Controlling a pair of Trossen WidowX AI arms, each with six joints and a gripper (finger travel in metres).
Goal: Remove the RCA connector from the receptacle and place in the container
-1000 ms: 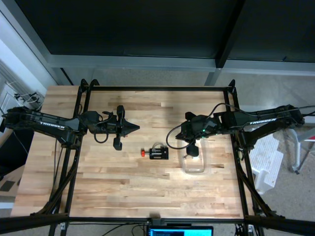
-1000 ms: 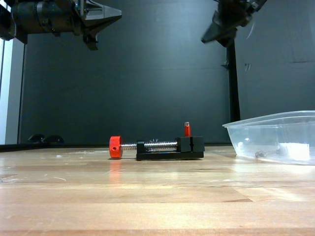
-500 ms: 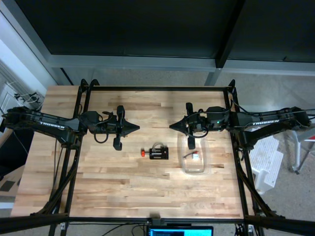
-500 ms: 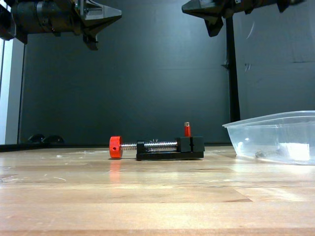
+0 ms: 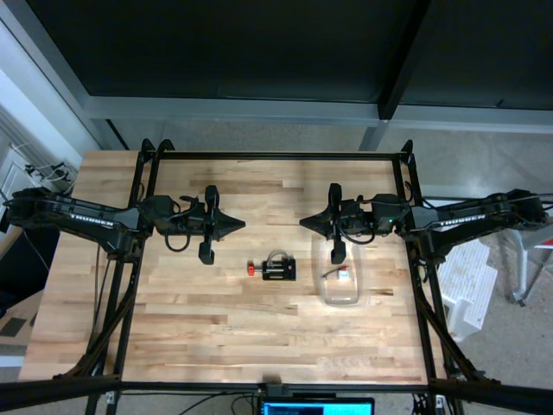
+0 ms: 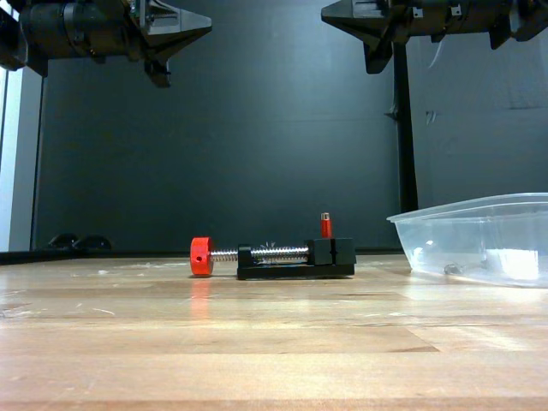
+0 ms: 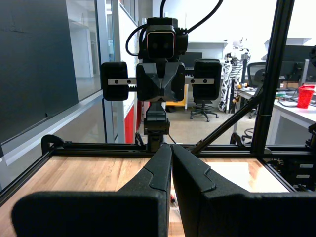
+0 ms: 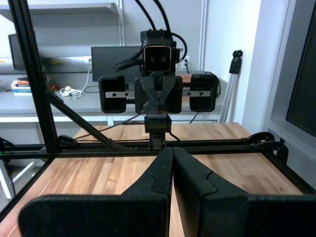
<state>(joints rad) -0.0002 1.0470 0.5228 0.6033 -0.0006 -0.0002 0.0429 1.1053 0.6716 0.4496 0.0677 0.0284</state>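
The receptacle (image 5: 278, 269) (image 6: 295, 257), a black block with a red nub on its left end, sits at mid-table. The clear container (image 5: 341, 301) (image 6: 479, 231) stands to its right. Inside it lies a thin dark stick, the RCA connector (image 5: 329, 274) (image 6: 451, 268), beside a small whitish piece (image 5: 343, 275). My right gripper (image 5: 302, 223) (image 6: 325, 12) (image 8: 173, 148) hangs level and high, behind the container, shut and holding nothing. My left gripper (image 5: 242, 225) (image 6: 208, 28) (image 7: 172, 146) is parked high at the left, also shut and holding nothing.
A black metal frame (image 5: 276, 156) runs along the table's back and sides. A small red post (image 6: 325, 224) stands upright on the block. Both arms point at each other across the table, well above the wood.
The right gripper, tilted down over the container a second ago, has risen to level and drawn back slightly to the right. The left arm and the block have not moved.
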